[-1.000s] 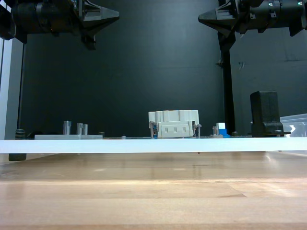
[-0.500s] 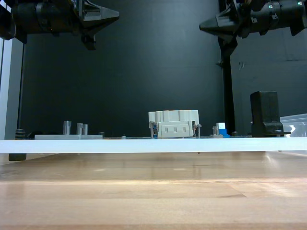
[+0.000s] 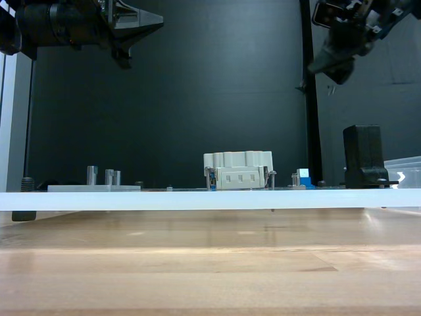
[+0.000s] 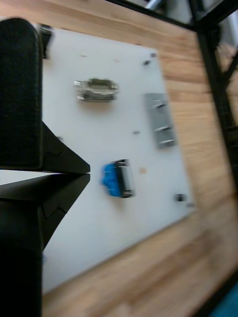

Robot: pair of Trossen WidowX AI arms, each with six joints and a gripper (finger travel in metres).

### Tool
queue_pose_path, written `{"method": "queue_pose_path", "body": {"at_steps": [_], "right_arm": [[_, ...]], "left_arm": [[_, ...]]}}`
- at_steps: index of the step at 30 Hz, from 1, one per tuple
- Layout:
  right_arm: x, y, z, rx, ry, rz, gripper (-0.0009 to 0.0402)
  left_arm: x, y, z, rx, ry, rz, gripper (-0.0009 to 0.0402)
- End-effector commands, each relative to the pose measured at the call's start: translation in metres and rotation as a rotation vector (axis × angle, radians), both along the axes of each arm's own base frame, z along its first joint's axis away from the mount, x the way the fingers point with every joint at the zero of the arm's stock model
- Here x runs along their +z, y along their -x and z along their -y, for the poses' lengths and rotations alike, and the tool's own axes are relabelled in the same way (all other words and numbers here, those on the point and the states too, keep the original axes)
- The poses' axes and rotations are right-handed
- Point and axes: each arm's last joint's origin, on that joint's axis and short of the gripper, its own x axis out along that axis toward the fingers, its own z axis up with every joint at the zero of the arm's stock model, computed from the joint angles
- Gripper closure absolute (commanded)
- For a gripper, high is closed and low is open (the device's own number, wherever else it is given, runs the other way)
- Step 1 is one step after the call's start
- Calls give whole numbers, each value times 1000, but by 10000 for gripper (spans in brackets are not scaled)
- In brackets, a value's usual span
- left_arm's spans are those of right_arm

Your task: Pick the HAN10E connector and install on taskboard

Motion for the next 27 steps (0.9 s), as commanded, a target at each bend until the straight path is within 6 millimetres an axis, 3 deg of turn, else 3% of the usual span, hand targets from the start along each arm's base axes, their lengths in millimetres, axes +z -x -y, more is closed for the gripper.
{"method": "queue_pose_path", "body": {"at_steps": [1, 11, 27], "right_arm": [[0, 6, -7, 23, -13, -93, 394], [-6, 9, -26, 96, -14, -437, 394], [-30, 7, -76, 197, 38, -698, 393]], "left_arm": [[0, 0, 0, 0, 0, 0, 392], [0, 0, 0, 0, 0, 0, 392], [0, 0, 0, 0, 0, 0, 392]]}}
